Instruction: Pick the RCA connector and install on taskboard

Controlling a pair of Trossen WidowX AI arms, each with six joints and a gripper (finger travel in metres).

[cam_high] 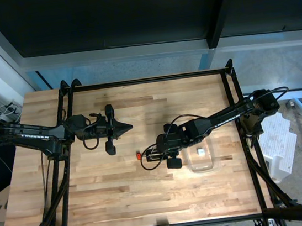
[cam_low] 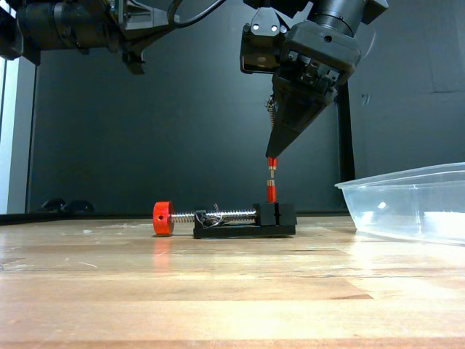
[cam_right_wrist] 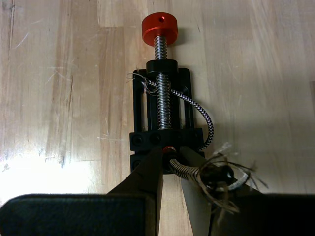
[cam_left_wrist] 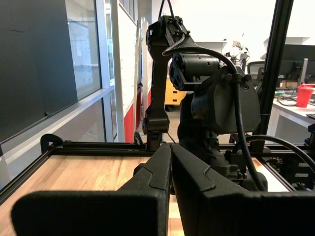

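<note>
Wooden tabletop (cam_high: 95,198), dark wall behind. Right gripper (cam_low: 272,154) is pinching the RCA connector (cam_low: 271,182) by its upper end, upright, lower tip right at the block end of the taskboard (cam_low: 243,222). The plug looks tiny, light and rigid but its braided lead is floppy, so I'd hold the barrel, not the wire. Left gripper (cam_high: 126,128) hovers well apart, fingers pressed together. Count: one connector, one taskboard, one clear tray (cam_low: 407,196), two arms.

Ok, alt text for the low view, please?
The right pincer, shut on an upright red RCA connector, holds its lower end at the top of the black taskboard on the wooden table. A clear plastic tray sits at right; the left pincer hangs high at left, shut.
</note>
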